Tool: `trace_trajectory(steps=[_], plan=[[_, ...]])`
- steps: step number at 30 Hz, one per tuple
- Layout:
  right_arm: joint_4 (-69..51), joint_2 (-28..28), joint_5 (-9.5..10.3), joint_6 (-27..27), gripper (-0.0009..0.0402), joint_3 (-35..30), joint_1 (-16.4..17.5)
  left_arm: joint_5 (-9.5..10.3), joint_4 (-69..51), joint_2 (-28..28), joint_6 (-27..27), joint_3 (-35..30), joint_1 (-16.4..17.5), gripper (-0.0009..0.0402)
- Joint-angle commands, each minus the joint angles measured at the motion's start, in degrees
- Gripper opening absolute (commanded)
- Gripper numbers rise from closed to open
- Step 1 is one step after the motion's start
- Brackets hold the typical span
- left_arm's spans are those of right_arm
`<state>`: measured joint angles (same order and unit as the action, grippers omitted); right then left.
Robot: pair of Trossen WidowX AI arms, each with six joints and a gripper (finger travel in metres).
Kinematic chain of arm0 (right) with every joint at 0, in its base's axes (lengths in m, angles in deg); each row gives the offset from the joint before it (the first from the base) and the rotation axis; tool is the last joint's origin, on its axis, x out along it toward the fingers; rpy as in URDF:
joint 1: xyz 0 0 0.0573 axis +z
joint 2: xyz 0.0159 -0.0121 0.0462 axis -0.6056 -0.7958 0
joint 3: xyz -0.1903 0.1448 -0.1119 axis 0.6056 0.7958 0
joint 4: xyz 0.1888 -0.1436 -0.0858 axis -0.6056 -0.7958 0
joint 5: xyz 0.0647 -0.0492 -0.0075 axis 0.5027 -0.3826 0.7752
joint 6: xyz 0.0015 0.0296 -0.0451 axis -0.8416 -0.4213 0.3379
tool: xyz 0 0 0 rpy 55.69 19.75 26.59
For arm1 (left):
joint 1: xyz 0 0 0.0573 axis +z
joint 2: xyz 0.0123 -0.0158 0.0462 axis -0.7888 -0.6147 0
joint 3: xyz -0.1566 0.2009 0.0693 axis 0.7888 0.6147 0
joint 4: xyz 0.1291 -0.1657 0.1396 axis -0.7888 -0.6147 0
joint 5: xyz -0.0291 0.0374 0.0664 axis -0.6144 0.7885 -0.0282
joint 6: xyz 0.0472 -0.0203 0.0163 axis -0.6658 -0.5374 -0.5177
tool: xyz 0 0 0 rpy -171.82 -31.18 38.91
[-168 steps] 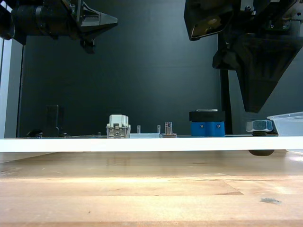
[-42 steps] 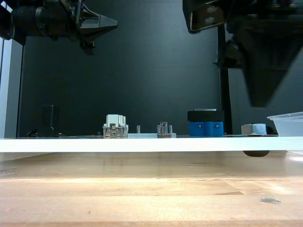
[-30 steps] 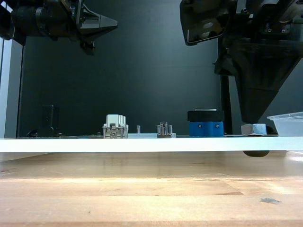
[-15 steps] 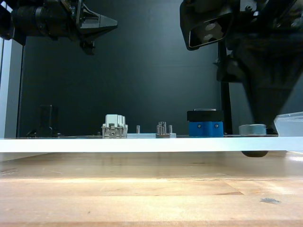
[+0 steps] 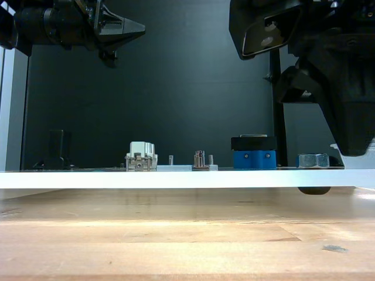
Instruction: Pick the M12 fastener and fasten on the M12 threads
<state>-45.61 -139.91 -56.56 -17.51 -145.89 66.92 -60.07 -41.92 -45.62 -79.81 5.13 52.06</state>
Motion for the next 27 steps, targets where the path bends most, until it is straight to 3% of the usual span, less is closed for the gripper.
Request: trace_trajectory(steps=[1,5,7,16,23,27], plan=[[-2.0,0.1,-3.65,-0.3,0.0000,-0.4,0.0,0.00,0.0,0.0,0.0,0.0,0.0,0.0000],[-2.3,0.1,-9.16,-1.5,0.0000,-0.4,0.0,0.00,0.0,0.0,0.0,0.0,0.0,0.0000],[-1.9,0.1,-10.71,-1.4,0.0000,-0.4,0.0,0.00,0.0,0.0,0.0,0.0,0.0,0.0000],[0.2,-0.1,-10.49,-2.0,0.0000,0.2,0.0,0.00,0.0,0.0,0.0,0.0,0.0,0.0000],[2.4,-0.1,-7.78,-3.1,0.0000,1.1,0.1,0.00,0.0,0.0,0.0,0.0,0.0,0.0000],[2.4,0.0,-2.25,-2.9,0.0000,1.2,0.2,0.00,0.0,0.0,0.0,0.0,0.0,0.0000]])
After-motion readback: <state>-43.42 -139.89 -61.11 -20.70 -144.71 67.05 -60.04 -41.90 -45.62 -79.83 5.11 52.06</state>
